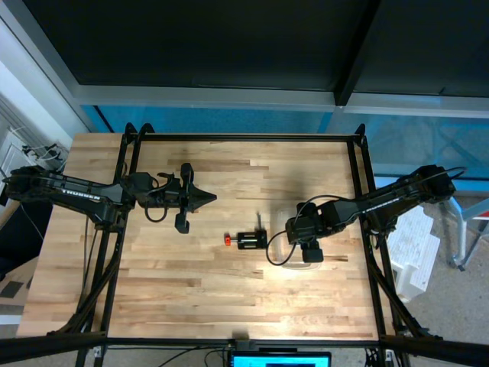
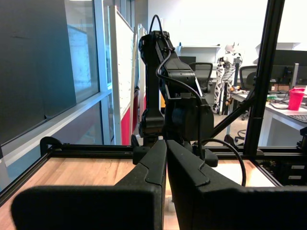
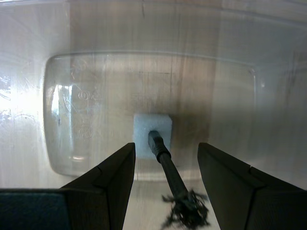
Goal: Pick the usb-c connector and install on the hub
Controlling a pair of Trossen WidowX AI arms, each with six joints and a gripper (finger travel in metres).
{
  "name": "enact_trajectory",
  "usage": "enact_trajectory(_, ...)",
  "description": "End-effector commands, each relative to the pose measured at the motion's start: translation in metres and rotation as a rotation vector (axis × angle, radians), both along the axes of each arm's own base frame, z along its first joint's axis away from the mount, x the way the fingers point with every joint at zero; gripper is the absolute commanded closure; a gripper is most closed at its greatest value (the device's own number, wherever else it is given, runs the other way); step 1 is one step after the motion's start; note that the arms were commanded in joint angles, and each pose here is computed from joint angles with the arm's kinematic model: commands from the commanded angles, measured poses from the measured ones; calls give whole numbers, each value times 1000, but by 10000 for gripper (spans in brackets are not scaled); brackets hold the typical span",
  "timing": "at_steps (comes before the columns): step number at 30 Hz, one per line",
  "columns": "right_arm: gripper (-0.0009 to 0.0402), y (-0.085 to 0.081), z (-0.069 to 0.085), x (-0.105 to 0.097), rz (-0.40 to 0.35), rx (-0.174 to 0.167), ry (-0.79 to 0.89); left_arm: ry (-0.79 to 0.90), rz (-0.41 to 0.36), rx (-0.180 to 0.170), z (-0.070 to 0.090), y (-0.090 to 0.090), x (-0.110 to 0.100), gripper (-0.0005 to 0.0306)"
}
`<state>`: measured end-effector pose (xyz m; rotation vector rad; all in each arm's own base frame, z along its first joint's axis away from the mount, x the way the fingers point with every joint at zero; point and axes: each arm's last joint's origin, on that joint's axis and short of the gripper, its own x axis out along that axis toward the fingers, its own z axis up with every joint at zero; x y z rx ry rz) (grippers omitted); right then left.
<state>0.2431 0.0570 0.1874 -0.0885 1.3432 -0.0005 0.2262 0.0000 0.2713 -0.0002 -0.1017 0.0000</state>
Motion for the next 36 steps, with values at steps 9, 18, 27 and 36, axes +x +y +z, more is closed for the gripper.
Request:
enact_trajectory(9, 212, 3, -14, 0, 2, 25, -9, 0, 0, 0, 0, 0, 0, 300)
enact_trajectory(18, 216, 3, -14, 0, 1, 24, -10, 0, 0, 0, 0, 0, 0, 300)
enact_trajectory(27, 273, 4, -14, -1, -4, 26, -10, 0, 0, 0, 0, 0, 0, 300)
enact_trajectory(36, 334, 4, -14, -1, -6, 26, -9, 0, 0, 0, 0, 0, 0, 300)
